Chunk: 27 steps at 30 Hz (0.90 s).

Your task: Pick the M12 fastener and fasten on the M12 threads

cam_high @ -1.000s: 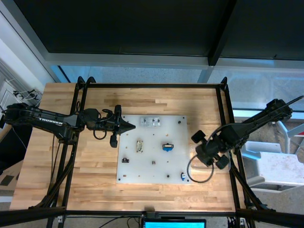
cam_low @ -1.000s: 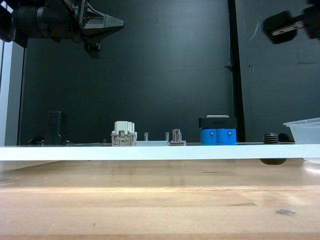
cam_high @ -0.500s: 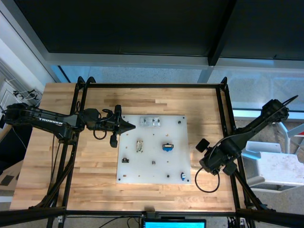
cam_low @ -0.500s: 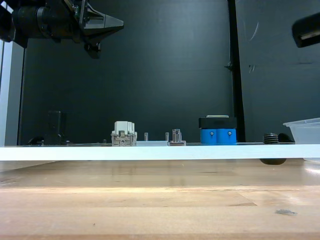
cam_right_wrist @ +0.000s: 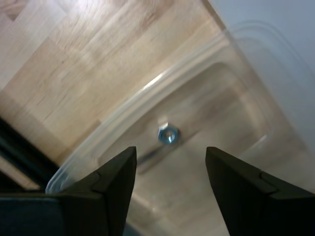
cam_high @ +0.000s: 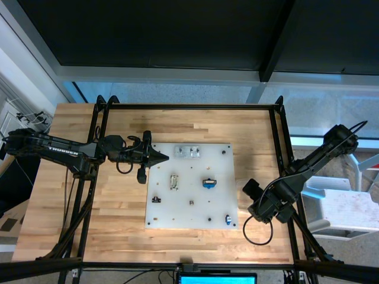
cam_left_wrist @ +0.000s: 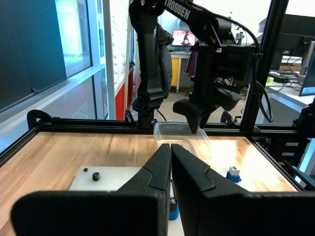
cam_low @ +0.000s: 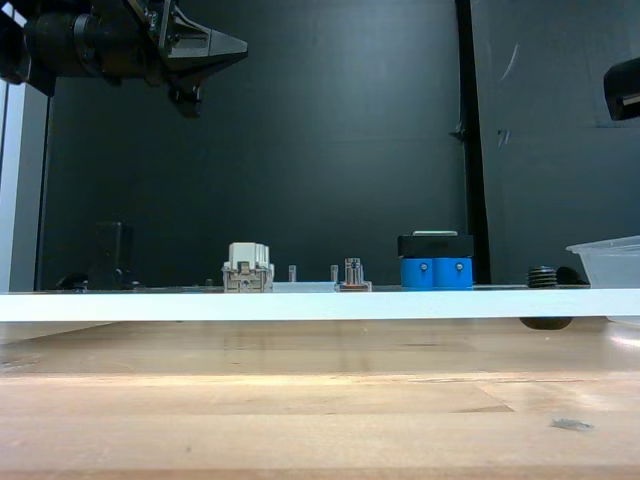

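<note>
- Right gripper point(cam_right_wrist: 170, 150): my fingers point(cam_right_wrist: 116, 183) are spread wide apart and hold nothing.
- M12 nut point(cam_right_wrist: 168, 134): it lies flat on the floor of the clear tray point(cam_right_wrist: 142, 91), with its bore facing my wrist camera. It sits in the gap between my two fingers, roughly midway across and just beyond their tips. Neither finger touches it.
- From the wrist camera I cannot tell how high the fingertips are above the nut.
- High view: the right gripper point(cam_high: 263, 207) hangs over the table point(cam_high: 118, 225) just off the right edge of the white board point(cam_high: 189, 201), and it covers most of the tray. The nut cannot be made out from there.
- Low view: only a dark part of the right gripper point(cam_low: 625, 88) shows, high at the edge and well above the tray point(cam_low: 605, 256).
- M12 stud point(cam_low: 543, 276): it stands upright on the board, with its black ribs bare and no nut on it. It stands in front of the tray's near wall, to the right of the blue connector point(cam_low: 436, 270).
- Left gripper point(cam_left_wrist: 171, 147): my fingers are closed together, nearly touching, with nothing between them.
- The left gripper point(cam_high: 161, 157) hovers at the board's far left edge, pointing inward. In the low view it point(cam_low: 232, 44) is well above the board.
</note>
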Each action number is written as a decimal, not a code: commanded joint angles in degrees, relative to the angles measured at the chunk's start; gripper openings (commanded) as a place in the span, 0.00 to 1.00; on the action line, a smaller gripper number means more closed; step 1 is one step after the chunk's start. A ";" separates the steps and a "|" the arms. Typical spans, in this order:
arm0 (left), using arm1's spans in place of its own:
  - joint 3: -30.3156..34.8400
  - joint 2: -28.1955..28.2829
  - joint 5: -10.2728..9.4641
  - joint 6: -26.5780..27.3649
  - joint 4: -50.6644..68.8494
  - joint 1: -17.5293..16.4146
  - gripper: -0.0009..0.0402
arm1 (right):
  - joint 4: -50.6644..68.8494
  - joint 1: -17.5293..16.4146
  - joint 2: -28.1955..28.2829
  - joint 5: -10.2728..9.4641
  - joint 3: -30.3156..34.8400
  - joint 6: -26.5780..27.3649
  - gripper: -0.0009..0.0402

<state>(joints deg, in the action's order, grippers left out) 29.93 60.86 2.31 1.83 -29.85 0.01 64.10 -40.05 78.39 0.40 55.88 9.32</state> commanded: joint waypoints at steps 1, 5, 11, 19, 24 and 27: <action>0.02 0.00 0.00 -0.02 0.00 0.00 0.02 | -2.69 -0.11 0.00 0.02 -2.12 0.11 0.54; 0.02 0.00 0.00 -0.02 -0.02 0.00 0.02 | -5.49 -0.13 0.00 0.04 -4.50 0.11 0.56; 0.02 0.00 0.00 -0.02 -0.02 0.00 0.02 | -7.56 -0.04 0.00 0.42 -7.61 0.13 0.56; 0.02 0.00 0.00 -0.02 -0.02 0.00 0.02 | -11.32 0.11 0.00 0.63 -11.34 0.15 0.56; 0.02 0.00 0.00 -0.02 -0.02 0.00 0.02 | -13.22 0.37 0.00 0.66 -12.94 0.15 0.56; 0.02 0.00 0.00 -0.02 0.00 0.00 0.02 | -14.16 0.50 0.00 0.66 -13.68 0.15 0.56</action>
<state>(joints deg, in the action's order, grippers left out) 29.95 60.86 2.28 1.83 -29.85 0.01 50.33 -39.57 78.39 1.08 42.48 9.52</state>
